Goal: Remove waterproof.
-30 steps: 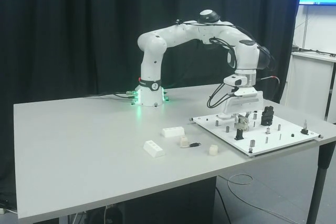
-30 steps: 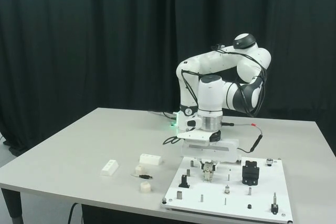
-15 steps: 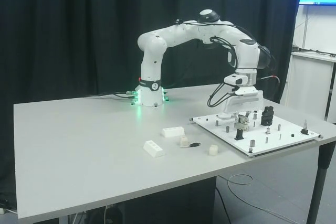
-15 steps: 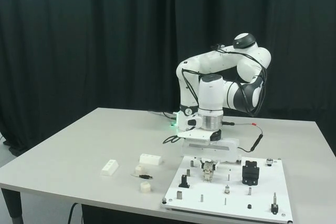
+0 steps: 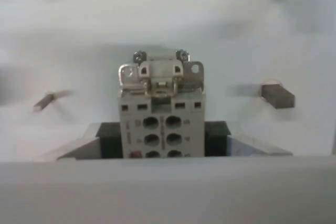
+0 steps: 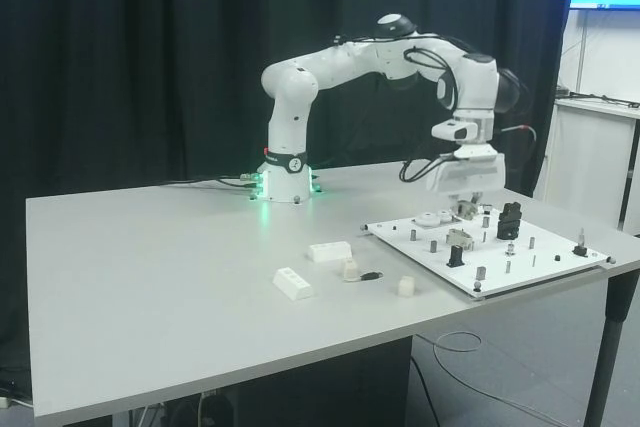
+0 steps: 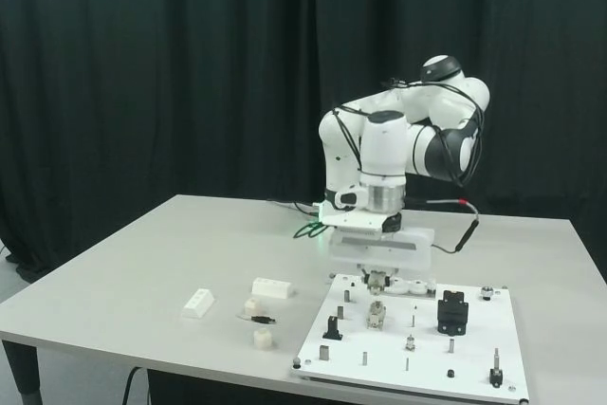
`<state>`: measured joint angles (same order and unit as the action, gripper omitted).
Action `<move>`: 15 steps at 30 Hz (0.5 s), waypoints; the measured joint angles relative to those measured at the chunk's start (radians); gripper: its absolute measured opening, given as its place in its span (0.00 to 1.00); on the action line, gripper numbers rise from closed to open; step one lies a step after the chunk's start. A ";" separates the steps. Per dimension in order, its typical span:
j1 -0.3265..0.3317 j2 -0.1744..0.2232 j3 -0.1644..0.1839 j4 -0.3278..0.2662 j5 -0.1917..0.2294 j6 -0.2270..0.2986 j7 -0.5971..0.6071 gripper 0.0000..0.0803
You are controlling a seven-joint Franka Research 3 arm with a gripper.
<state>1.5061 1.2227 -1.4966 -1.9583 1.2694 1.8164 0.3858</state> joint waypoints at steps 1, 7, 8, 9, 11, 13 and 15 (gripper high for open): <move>0.000 -0.002 -0.007 0.003 -0.005 -0.007 0.000 0.39; 0.000 -0.005 -0.042 0.018 -0.033 -0.044 0.000 0.39; 0.000 -0.005 -0.045 0.018 -0.035 -0.047 0.000 0.39; 0.000 -0.005 -0.048 0.019 -0.037 -0.049 0.000 0.39; 0.000 -0.005 -0.051 0.019 -0.040 -0.051 0.001 0.39; 0.000 -0.005 -0.053 0.019 -0.041 -0.053 0.002 0.39; -0.001 -0.005 -0.054 0.019 -0.043 -0.054 0.005 0.39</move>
<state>1.5047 1.2175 -1.5505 -1.9394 1.2268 1.7625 0.3906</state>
